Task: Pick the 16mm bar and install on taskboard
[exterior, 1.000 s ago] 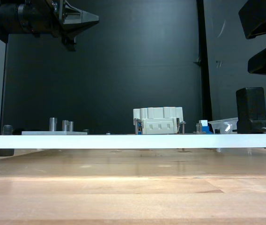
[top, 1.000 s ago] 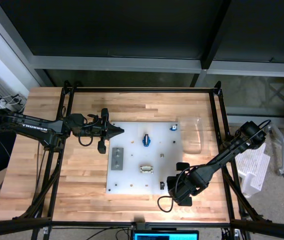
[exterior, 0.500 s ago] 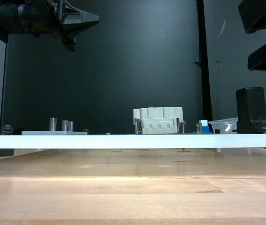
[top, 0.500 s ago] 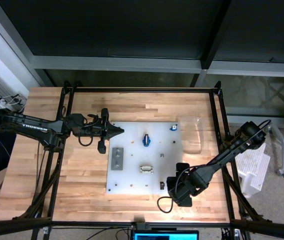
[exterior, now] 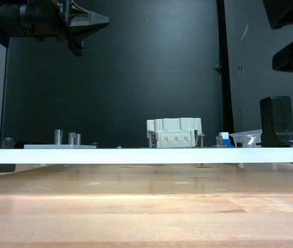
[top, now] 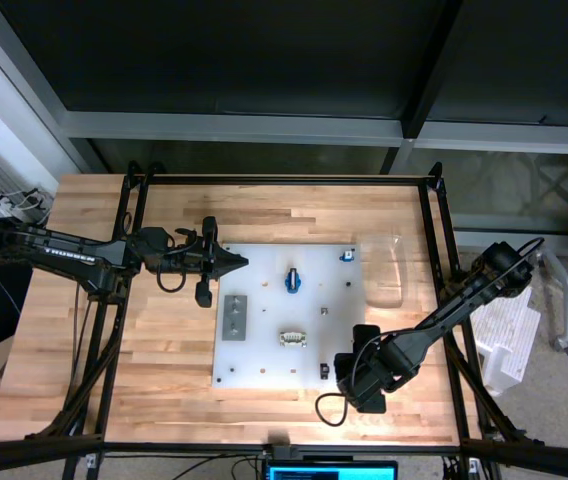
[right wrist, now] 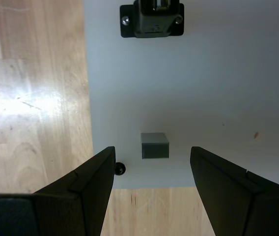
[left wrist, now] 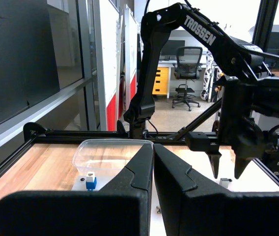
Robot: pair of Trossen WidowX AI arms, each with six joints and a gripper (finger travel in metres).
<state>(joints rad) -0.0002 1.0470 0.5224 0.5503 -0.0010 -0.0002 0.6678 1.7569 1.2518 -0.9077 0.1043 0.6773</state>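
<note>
The taskboard (top: 264,295) lies flat in the middle of the table, carrying a grey metal block (top: 235,315) and a blue fitting (top: 293,280). No 16mm bar can be picked out in any view. My left gripper (top: 236,262) hovers shut and empty high over the board's far left edge; its fingers (left wrist: 144,169) press together. Above the board's near right corner my right gripper (top: 362,350) hangs open and empty. Its view shows a small grey square piece (right wrist: 154,145) between the spread fingers (right wrist: 97,184), and a black connector (right wrist: 152,18) beyond.
A clear plastic container (top: 384,268) sits on the wood just right of the board. A beige multi-pin connector (exterior: 173,133) and a black connector (exterior: 276,123) stand up from the board. A black frame (top: 434,250) borders the table.
The right gripper has risen slightly and shifted a little over the board's near right corner. The left arm has not moved.
</note>
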